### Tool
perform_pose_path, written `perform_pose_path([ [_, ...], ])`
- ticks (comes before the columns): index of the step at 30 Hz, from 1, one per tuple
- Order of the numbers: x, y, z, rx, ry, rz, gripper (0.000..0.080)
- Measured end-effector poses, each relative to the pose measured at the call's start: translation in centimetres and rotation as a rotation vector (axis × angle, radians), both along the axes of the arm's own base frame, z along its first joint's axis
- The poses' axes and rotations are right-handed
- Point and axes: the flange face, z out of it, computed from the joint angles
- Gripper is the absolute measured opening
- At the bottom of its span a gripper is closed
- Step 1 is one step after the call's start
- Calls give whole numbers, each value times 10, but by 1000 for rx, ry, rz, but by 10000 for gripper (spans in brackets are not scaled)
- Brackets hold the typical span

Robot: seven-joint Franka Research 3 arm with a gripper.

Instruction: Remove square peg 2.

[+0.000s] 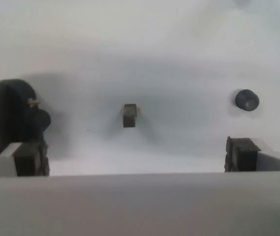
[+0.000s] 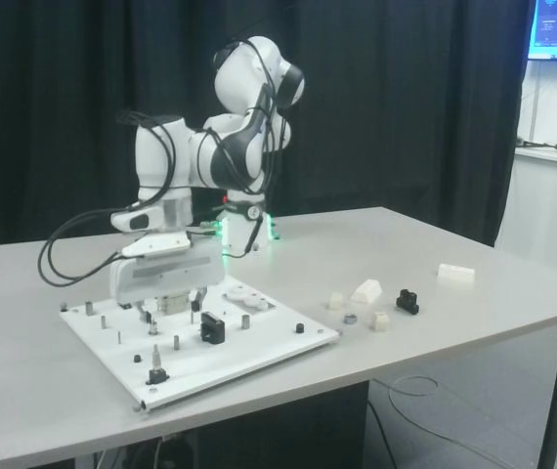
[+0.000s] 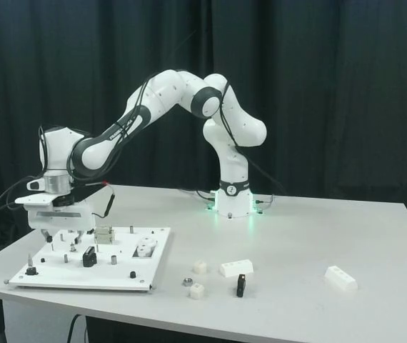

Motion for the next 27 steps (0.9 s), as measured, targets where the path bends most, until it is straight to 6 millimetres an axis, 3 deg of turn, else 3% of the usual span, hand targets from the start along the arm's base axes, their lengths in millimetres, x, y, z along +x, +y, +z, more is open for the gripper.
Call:
perform_pose_path([
  [27, 4, -8, -42, 23, 50, -60, 800],
])
